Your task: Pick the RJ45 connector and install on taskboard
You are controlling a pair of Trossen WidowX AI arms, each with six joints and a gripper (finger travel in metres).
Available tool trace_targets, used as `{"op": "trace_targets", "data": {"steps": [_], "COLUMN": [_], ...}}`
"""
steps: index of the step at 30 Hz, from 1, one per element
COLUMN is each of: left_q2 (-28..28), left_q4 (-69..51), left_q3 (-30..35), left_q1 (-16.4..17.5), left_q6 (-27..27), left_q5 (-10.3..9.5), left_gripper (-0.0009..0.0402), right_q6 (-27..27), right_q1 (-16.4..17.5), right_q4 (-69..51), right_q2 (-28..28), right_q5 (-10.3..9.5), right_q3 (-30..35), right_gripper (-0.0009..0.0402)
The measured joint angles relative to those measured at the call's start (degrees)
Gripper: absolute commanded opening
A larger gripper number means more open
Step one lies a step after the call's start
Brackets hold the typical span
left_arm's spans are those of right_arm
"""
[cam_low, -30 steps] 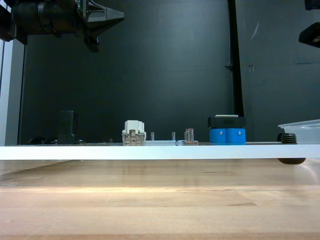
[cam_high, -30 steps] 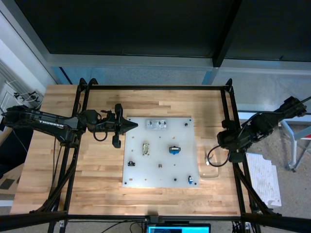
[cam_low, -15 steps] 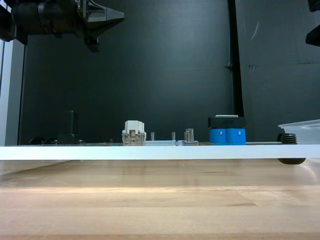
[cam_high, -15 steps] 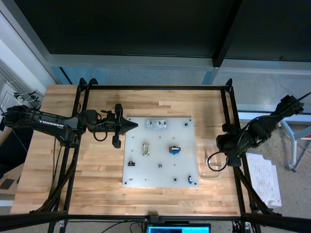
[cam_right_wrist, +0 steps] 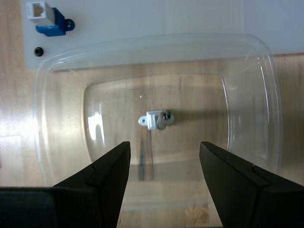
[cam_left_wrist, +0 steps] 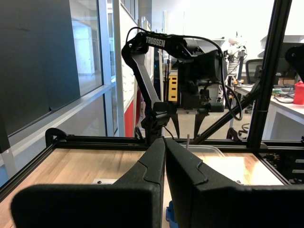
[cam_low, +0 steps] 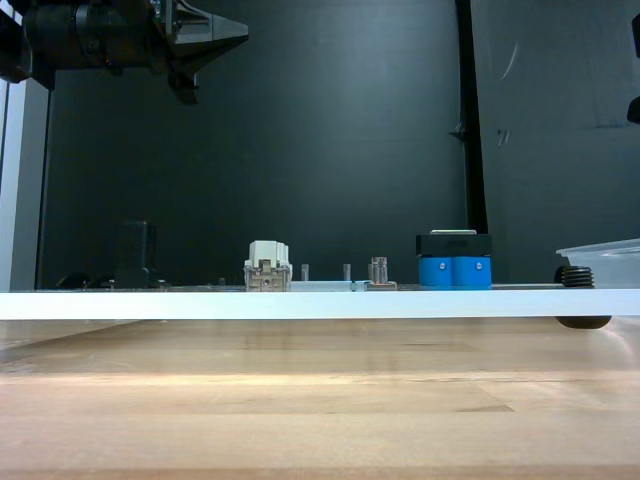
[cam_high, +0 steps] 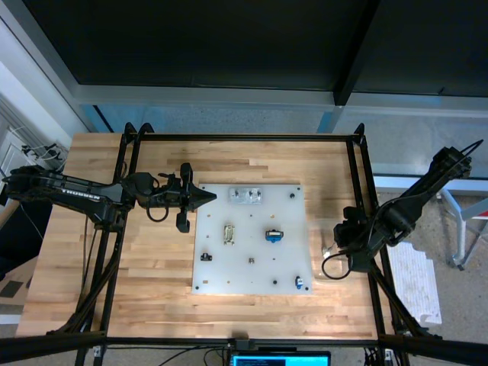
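- The wooden table (cam_high: 152,290) carries the taskboard (cam_high: 229,267) flat at its middle, in the same place as a second ago.
- The left arm (cam_high: 69,191) reaches in from the taskboard's left side and has not moved.
- The right arm (cam_high: 412,202), off the taskboard's right edge, has swung toward the near edge and lower since a second ago. In the low view only a sliver of it shows now, high up to the right of the taskboard.
- A clear tray (cam_right_wrist: 199,95) sits on the table just beside the taskboard's right edge, near the board's blue socket block (cam_right_wrist: 50,21).
- The left gripper (cam_high: 204,197) hangs above the taskboard's left edge, fingers pressed together and holding nothing, as before.
- The right gripper (cam_right_wrist: 164,145) now points down over the tray, beside the taskboard, fingers spread wide and empty.
- The RJ45 connector (cam_right_wrist: 156,119) lies on the tray floor, off the taskboard, ahead of the gap between the spread fingers and touching neither.
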Motion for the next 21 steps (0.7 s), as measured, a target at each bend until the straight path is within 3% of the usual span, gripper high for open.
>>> {"op": "trace_targets", "data": {"steps": [5,14,21], "left_q2": [0.0,0.0,0.0], "left_q4": [0.0,0.0,0.0], "left_q3": [0.0,0.0,0.0], "left_q1": [0.0,0.0,0.0], "left_q6": [0.0,0.0,0.0], "left_q5": [0.00,0.00,0.00], "left_gripper": [0.0000,0.0000,0.0000], "right_q6": [-0.1,-1.9,-5.4], "right_q1": [0.3,-0.1,-2.4], "right_q4": [3.0,4.3,4.5], "right_q2": [0.9,3.1,3.8], "right_q5": [1.42,1.57,1.42], "right_q3": [-2.3,-3.4,-3.4], "right_gripper": [0.0204,0.0204,0.0204]}}
